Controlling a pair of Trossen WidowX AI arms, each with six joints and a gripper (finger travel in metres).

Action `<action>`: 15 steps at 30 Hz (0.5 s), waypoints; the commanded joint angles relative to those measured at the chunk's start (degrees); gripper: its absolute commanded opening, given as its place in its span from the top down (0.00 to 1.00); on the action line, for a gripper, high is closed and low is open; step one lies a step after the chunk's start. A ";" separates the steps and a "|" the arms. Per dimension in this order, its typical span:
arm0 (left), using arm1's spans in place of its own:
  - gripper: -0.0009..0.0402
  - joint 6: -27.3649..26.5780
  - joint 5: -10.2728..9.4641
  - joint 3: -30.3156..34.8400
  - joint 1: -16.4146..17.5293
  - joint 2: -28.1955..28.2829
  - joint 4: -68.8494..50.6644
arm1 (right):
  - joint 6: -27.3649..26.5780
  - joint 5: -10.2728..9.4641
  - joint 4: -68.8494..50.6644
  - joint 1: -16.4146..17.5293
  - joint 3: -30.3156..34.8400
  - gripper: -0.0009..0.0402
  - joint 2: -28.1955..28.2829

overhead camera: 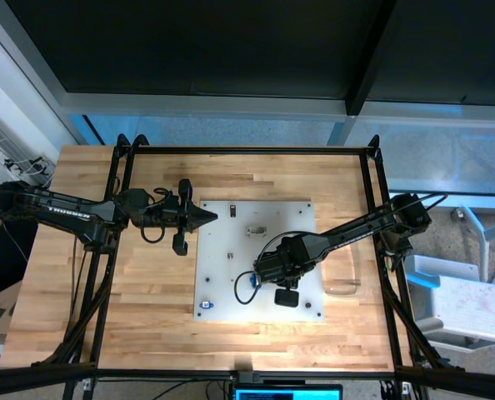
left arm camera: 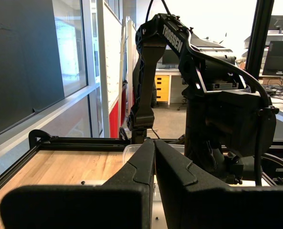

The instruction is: Pick the 16mm cylinder and place it in the taskboard

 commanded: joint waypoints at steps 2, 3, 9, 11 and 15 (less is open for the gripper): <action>0.98 0.02 0.00 0.00 0.00 0.02 0.02 | -0.15 0.04 0.46 0.00 -0.04 0.95 0.70; 0.98 0.02 0.00 0.00 0.00 0.02 0.02 | -0.20 0.04 0.72 0.00 -0.04 0.95 0.87; 0.98 0.02 0.00 0.00 0.00 0.02 0.02 | -0.44 0.09 0.90 0.00 -0.20 0.95 0.96; 0.98 0.00 0.00 0.00 0.02 0.02 0.02 | -0.52 0.07 1.03 0.00 -0.57 0.95 0.96; 0.98 0.02 0.00 0.00 0.02 0.02 0.02 | -0.52 0.07 1.68 0.00 -1.22 0.95 0.96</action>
